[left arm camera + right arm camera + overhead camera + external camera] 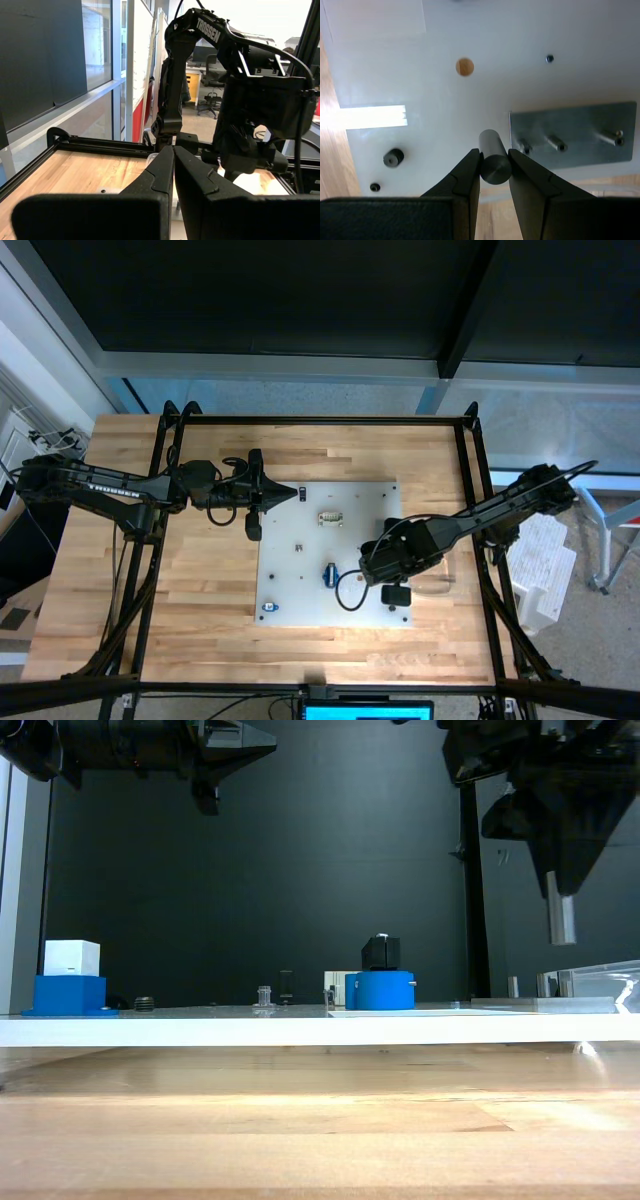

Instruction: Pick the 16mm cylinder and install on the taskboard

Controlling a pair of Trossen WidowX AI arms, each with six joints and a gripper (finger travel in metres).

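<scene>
Wood table [200, 640]; TROSSEN arms [210, 30]: right gripper [494, 154] grasps 16mm cylinder [495, 168] above taskboard [485, 30], left gripper [173, 152] clenched aloft.

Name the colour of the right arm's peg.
Silvery-grey: 16mm cylinder in right gripper, best in right wrist view; left gripper hovers at the taskboard edge.

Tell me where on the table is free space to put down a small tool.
Free: the wooden table left of the taskboard and along its near edge. Crowded: the board's right part, where the right gripper, shut on the 16mm cylinder, hangs near the grey plate. The left gripper, shut, sits above the board's far left corner.
</scene>
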